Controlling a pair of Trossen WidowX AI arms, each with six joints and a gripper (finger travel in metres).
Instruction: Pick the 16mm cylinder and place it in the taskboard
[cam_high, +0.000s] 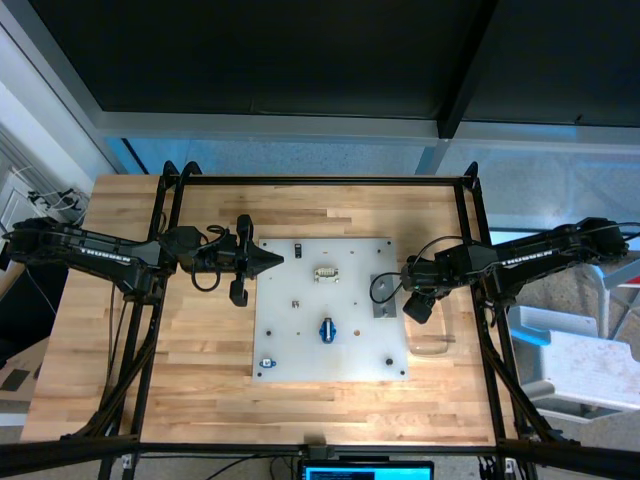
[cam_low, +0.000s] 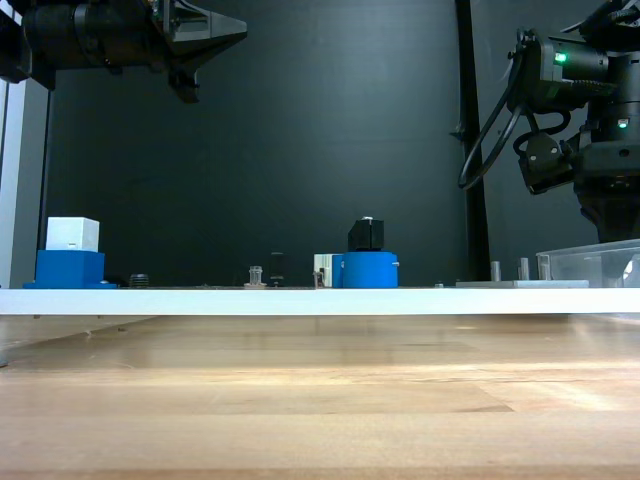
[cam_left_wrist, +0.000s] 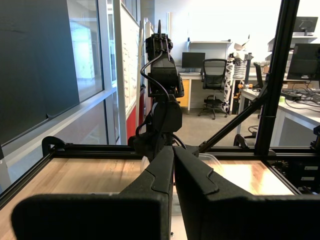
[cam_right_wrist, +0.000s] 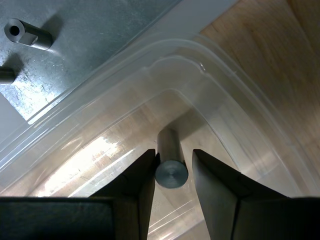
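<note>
**Operator:** Where am I standing in the job?

**Spotter:** You're working the pick. Your right gripper (cam_right_wrist: 173, 153) is reaching down into the clear plastic tray (cam_right_wrist: 235, 115), which is lying just beside the taskboard (cam_high: 300, 320) on its right. The 16mm cylinder (cam_right_wrist: 171, 172) is sitting in the tray's corner, on end or leaning. I can't tell which. Your fingers are standing apart on either side of it. One pad is looking as if it's touching, and the other is showing a sliver of gap. So I'd say you aren't gripping it yet.

**Operator:** And the next move?

**Spotter:** You're needing to close squarely on the cylinder, then lift straight up until you're clearing the tray wall before swinging left. The curved corner is crowding your fingers, so a slanted pull is risking a snag or a slip.

**Operator:** Anything in the way?

**Spotter:** The grey metal plate (cam_right_wrist: 90, 60) with its hollow peg (cam_right_wrist: 29, 34) is lying right beside the tray, on your path. The blue part (cam_high: 327, 330) is standing mid-board. I can't tell which socket is taking the cylinder.

**Operator:** The other arm?

**Spotter:** Your left gripper (cam_left_wrist: 173, 155) is hanging high at the board's left edge with its fingers pressed together, holding nothing and well clear.
</note>
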